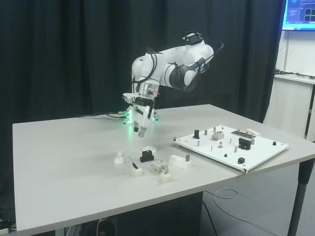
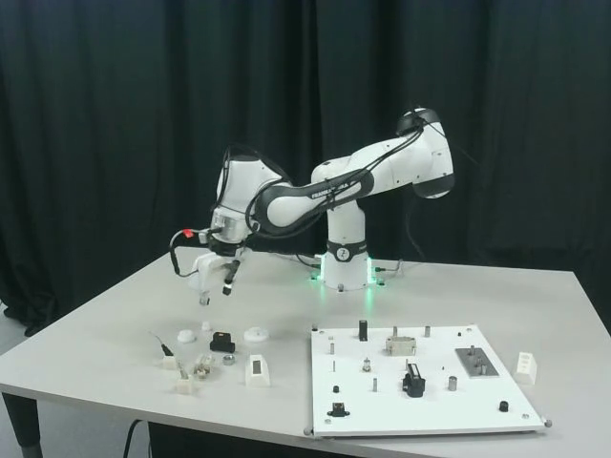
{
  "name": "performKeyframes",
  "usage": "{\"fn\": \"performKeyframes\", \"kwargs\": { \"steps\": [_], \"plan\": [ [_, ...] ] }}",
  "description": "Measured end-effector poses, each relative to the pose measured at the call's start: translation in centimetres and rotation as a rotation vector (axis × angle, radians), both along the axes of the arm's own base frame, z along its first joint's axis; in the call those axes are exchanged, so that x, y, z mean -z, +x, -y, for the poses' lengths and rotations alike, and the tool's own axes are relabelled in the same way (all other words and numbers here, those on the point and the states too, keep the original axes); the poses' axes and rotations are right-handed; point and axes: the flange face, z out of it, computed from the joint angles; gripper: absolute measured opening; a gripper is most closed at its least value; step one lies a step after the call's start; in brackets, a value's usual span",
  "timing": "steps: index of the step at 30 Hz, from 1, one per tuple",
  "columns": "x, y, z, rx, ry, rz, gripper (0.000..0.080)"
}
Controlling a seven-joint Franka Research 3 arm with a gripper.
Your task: Pick D-SUB.
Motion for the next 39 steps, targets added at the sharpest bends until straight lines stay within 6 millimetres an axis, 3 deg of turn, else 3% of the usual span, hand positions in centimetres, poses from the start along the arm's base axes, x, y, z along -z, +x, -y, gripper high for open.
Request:
{"fn": "performKeyframes", "kwargs": {
  "steps": [14,39],
  "plan": [
    [1.6,3.4,0.4,-0.037,0.022,-0.038,0.0800],
    [3.8,5.4,-0.2,-0.056,0.069,-0.076,0.0800]
  ]
}}
